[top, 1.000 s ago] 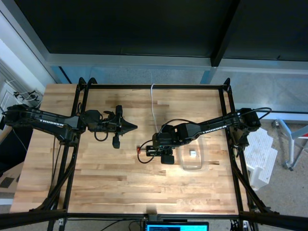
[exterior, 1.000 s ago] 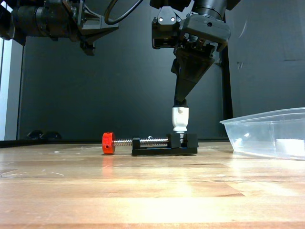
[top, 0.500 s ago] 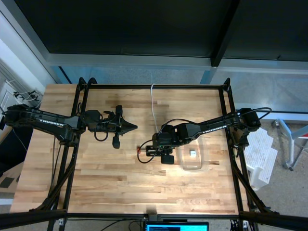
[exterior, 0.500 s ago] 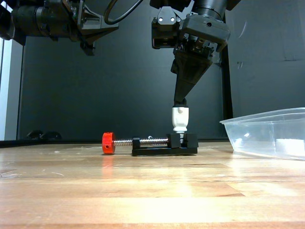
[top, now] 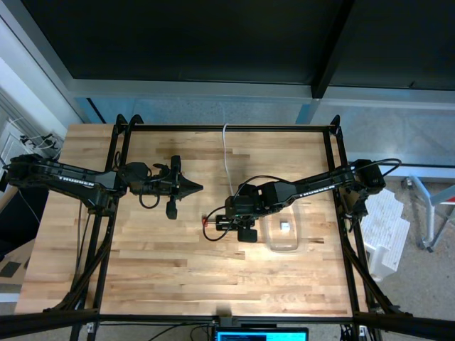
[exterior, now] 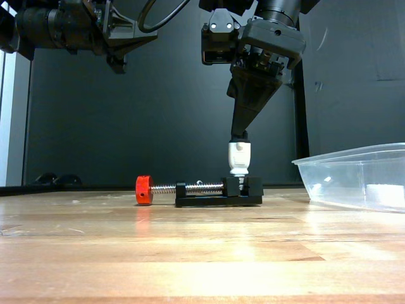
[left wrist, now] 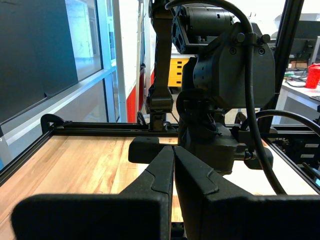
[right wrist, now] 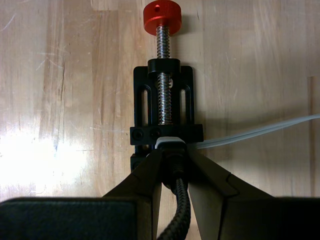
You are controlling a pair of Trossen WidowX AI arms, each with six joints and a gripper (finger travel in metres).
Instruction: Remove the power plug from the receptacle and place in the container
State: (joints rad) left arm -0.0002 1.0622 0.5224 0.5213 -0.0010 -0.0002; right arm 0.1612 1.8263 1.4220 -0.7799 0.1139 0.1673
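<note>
Power plug (right wrist: 174, 164) is sitting in the top of the receptacle (exterior: 239, 156), near the middle of the tabletop (top: 156, 256) and a little toward its right edge. Its braided black wire tail (right wrist: 171, 222) is running up between the fingers (right wrist: 145, 187) of the right pincer (exterior: 239, 132). That pincer is pointing straight down and pinching the plug from both sides.

The white receptacle is standing upright in a small black vise (exterior: 218, 191), whose screw is ending in a red knob (exterior: 143, 189) on the left-edge side. A white cable (top: 227, 153) is running from it toward the far edge. The container (exterior: 354, 177) is resting just beside the vise on the right-edge side, not touching it, and is holding a small white cube (top: 284, 226).

The left pincer (top: 195, 187) is hovering above the tabletop between the left edge and the vise, well apart from the plug. Its fingers are pressed together and aiming toward the right edge.

The tabletop is showing pale, lightly scratched wooden planks bordered by a black frame (top: 227, 128). A dark wall (top: 213, 42) is filling the space beyond the far edge, and a lit screen (top: 261, 334) is peeking in at the near edge.

Only the right wrist view is showing the plug itself between the fingers. The low view is showing just the fingertips meeting the receptacle's top. The left wrist view is taking in the right arm (left wrist: 225, 75) and, beyond the tabletop, windows (left wrist: 85, 35) and a yellow cabinet (left wrist: 179, 69).
</note>
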